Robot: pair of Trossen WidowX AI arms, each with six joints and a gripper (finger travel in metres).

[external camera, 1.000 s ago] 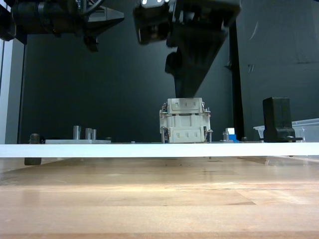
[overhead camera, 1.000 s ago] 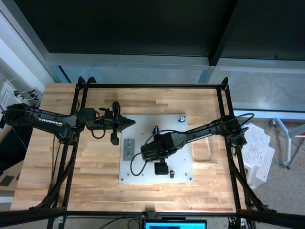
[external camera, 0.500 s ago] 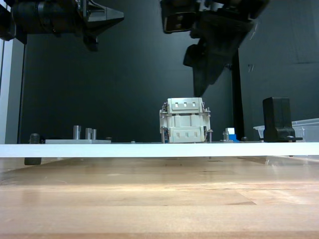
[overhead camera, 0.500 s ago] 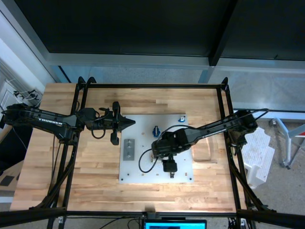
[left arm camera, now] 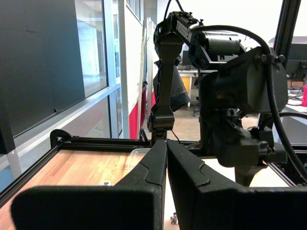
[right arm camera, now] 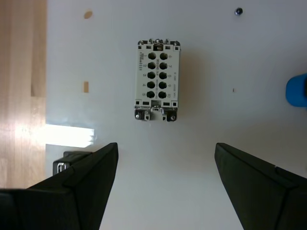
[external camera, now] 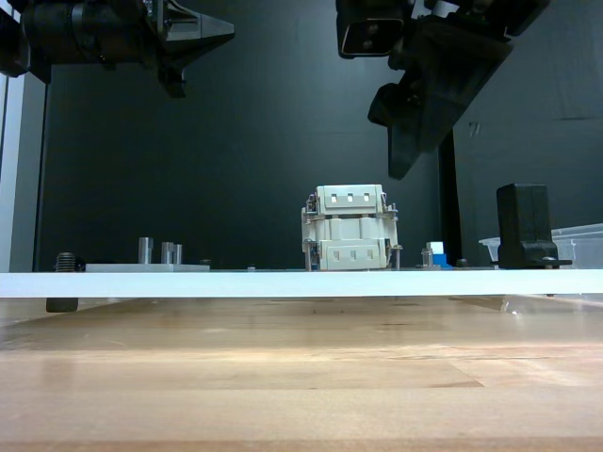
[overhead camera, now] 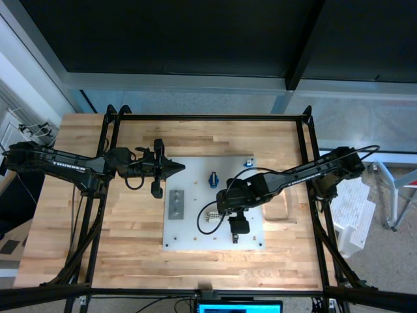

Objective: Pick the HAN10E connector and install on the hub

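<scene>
Plainly, the pale grey rectangular HAN10E connector (external camera: pixel 350 200) sits atop the beige flanged hub (external camera: pixel 350 247) on the white square board (overhead camera: pixel 189 228); the right gripper (right arm camera: pixel 165 148) hangs above, fingers apart and empty, while the left gripper (left arm camera: pixel 166 143), fingers together, hovers high leftward

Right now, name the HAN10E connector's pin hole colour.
Black; HAN10E connector shows best in right wrist view. Right gripper raised nearby, left gripper parked.

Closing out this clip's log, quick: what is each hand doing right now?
Left hand: shut, empty, raised near the white board's far left corner.
Right hand: open, empty, above the board, clear of the HAN10E connector.
</scene>
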